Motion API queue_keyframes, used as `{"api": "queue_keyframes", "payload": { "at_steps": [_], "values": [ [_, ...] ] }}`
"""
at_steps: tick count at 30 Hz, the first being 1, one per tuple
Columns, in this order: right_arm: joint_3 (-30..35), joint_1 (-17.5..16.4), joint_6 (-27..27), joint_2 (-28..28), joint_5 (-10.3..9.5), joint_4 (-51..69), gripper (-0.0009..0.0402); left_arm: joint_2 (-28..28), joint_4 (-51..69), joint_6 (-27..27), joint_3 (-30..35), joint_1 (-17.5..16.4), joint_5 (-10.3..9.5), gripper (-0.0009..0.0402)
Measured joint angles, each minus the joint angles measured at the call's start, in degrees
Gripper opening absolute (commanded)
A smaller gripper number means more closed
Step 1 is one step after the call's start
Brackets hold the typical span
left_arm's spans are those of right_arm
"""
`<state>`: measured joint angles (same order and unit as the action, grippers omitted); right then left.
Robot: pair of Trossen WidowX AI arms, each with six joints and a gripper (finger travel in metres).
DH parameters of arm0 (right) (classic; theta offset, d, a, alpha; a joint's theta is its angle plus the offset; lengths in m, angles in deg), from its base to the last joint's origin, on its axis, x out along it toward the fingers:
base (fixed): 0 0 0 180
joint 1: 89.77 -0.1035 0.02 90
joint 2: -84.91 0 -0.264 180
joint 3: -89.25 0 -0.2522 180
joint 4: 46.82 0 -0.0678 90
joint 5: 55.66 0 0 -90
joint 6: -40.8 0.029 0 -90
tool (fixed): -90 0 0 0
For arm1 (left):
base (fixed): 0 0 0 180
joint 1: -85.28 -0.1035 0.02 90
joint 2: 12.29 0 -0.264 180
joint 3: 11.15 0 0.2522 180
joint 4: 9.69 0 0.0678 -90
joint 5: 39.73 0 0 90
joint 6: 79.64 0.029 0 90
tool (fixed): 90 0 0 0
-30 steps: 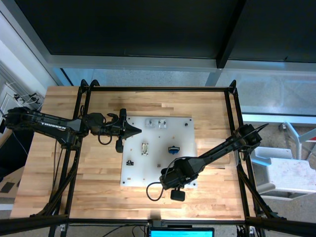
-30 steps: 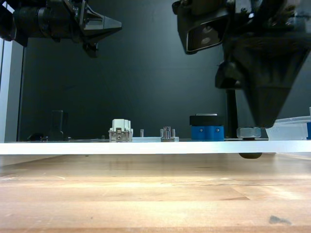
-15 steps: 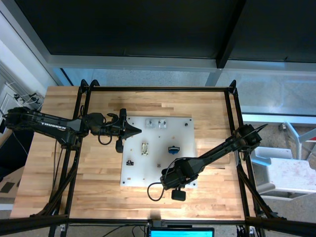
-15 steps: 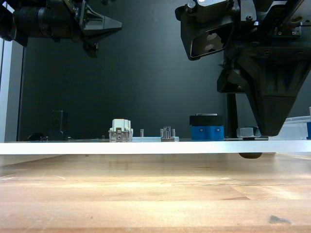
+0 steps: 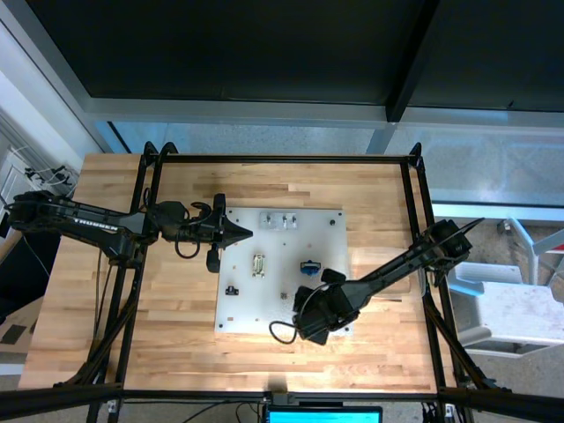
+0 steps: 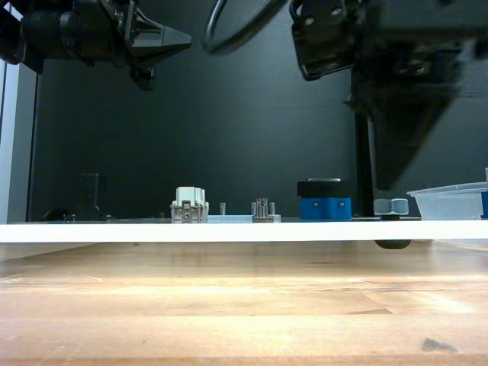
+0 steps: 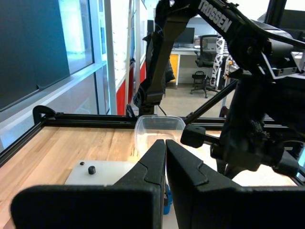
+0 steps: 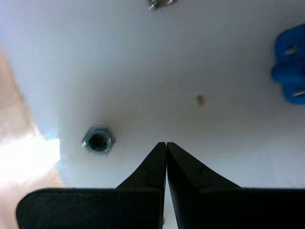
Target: Unfasten the M12 fastener and place in the container
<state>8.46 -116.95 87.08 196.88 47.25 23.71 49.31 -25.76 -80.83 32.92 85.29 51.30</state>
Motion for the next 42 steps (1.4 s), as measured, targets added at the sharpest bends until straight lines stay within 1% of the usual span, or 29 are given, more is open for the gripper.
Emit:
{"api": "queue_keyframes", "payload": {
  "at_steps": [2,4,6,8,11,13,18,25,28,33,35,36,38,42],
  "values": [
    [0.0,0.2,-0.1,-0.3,-2.86,0.0,0.0000,0.0,-0.1,0.0,0.0,0.0,0.04,0.0000],
    [0.0,0.3,-0.1,-0.5,-6.21,-0.2,0.0000,0.0,0.0,0.0,0.0,0.0,-0.04,0.0000],
    [0.0,0.1,-0.3,-0.7,-10.10,-0.9,0.0000,0.0,0.0,0.0,0.0,0.0,-0.02,0.0000],
    [0.1,0.0,-0.4,-0.9,-13.33,-1.8,0.0000,0.0,0.0,0.0,0.0,0.0,0.02,0.0000],
    [0.4,0.1,-0.9,-0.9,-16.87,-3.8,0.0000,0.0,0.3,0.0,0.0,0.0,-0.02,0.0000],
    [0.4,0.1,-1.6,-0.9,-18.03,-5.5,0.0000,0.0,1.0,0.0,0.0,0.0,-0.02,0.0000],
    [0.4,-0.1,-2.7,-0.2,-18.71,-8.6,0.0000,0.0,1.0,0.0,0.0,0.0,0.00,0.0000],
    [0.4,0.1,-3.6,2.6,-18.29,-9.6,0.0000,0.0,1.0,0.0,0.0,0.0,0.00,0.0000],
    [0.4,0.1,-3.6,2.8,-16.98,-9.6,0.0000,0.0,1.0,0.0,0.0,0.0,0.00,0.0000],
    [0.3,0.6,-3.5,2.8,-15.56,-9.0,0.0000,0.0,1.0,0.0,0.0,0.0,0.00,0.0000],
    [0.3,0.5,-3.5,2.8,-14.43,-8.1,0.0000,0.0,1.0,0.0,0.0,0.0,-0.02,0.0000],
    [0.3,0.5,-3.5,2.8,-14.21,-7.6,0.0000,0.0,1.0,0.0,0.0,0.0,0.00,0.0000],
    [0.3,0.6,-3.5,2.8,-14.60,-7.6,0.0000,0.0,1.0,0.0,0.0,0.0,0.00,0.0000],
    [0.3,0.6,-3.5,2.8,-14.40,-7.6,0.0000,0.0,1.0,0.0,0.0,0.0,0.00,0.0000]
  ]
}}
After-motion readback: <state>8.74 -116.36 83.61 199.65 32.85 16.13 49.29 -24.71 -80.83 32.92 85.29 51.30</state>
